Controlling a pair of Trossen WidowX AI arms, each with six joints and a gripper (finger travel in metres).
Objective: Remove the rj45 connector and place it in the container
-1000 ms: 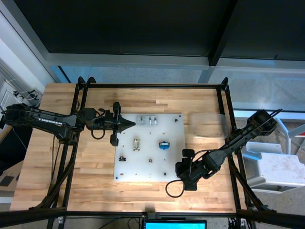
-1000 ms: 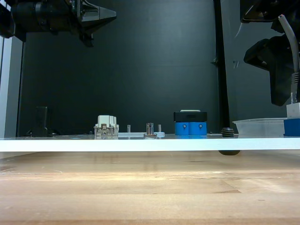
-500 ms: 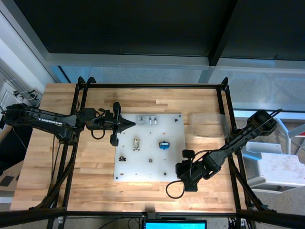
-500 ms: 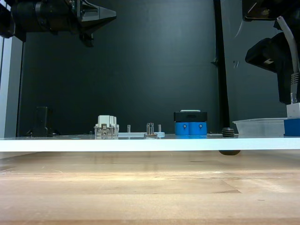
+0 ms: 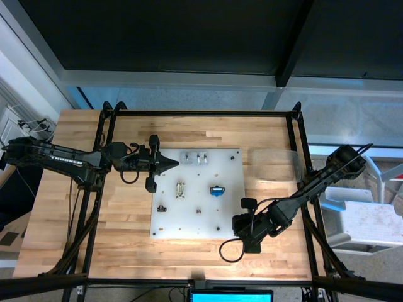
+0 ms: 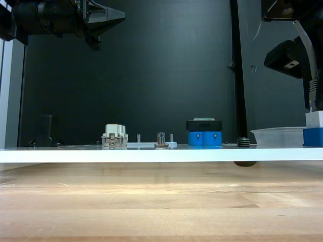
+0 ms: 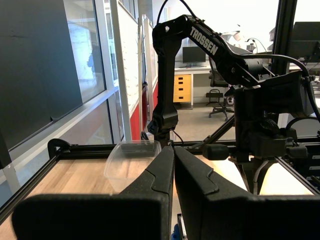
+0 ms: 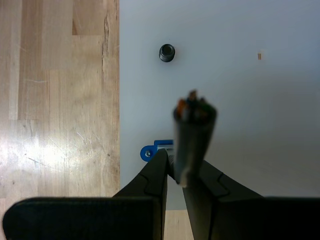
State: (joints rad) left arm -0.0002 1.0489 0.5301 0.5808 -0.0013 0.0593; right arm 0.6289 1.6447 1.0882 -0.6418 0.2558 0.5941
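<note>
The rj45 connector [image 6: 315, 119] is a white plug seated on a blue holder [image 6: 313, 137] at the white board's [image 5: 189, 217] near right corner. Its grey cable stub [image 8: 192, 132] rises between the fingers of my right gripper [image 8: 179, 164], which points straight down and is shut on it. That right gripper [image 5: 243, 221] hangs over the same corner. The container [image 5: 274, 165] is a clear tub on the wood to the right of the board, also seen low [image 6: 280, 136]. My left gripper [image 5: 172, 163] hovers shut and empty above the board's far left edge.
The board carries a metal connector [image 5: 181, 190], a blue and black block [image 5: 217, 191], a black screw [image 8: 167, 52] and small posts [image 5: 198, 158]. A black frame rail [image 5: 301, 163] runs just right of the container. Bare wood lies around the board.
In the low view the right gripper's body has risen slightly, baring more of the grey cable. The white plug still sits on its blue holder. The left arm has not moved.
</note>
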